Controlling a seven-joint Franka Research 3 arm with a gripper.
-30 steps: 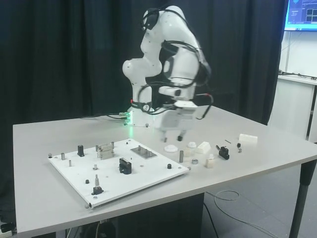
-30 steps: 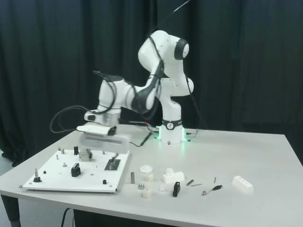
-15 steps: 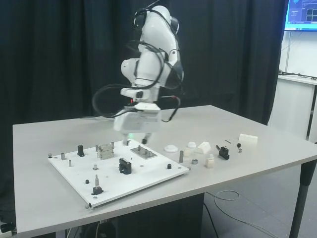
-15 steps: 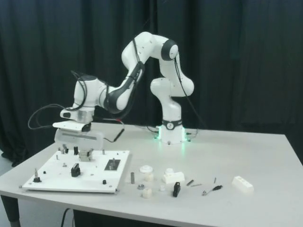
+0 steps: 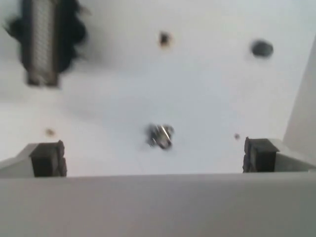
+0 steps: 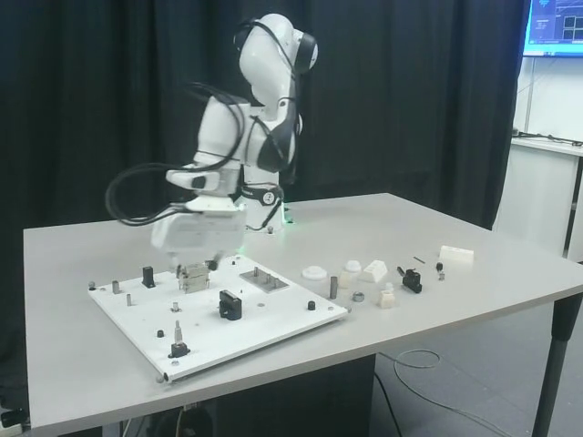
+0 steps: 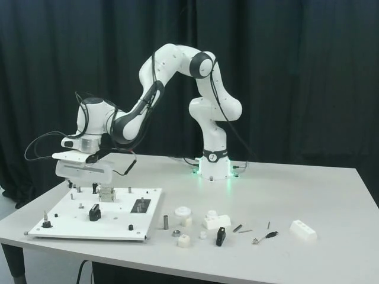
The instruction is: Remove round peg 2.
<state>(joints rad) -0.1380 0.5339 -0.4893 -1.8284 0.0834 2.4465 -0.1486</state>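
Approach is the step in hand: the gripper (image 5: 153,158) hangs over the white board (image 6: 273,314) with fingers (image 5: 48,159) spread and empty, the small peg (image 5: 160,136) standing between them at 12 o'clock, so next comes lowering and closing.

Two black fingertips (image 5: 48,159) stick out far apart over a white board (image 5: 207,89). A small shiny peg (image 5: 161,136) stands between them. A black block (image 5: 45,37) and a dark knob (image 5: 261,48) sit farther off.
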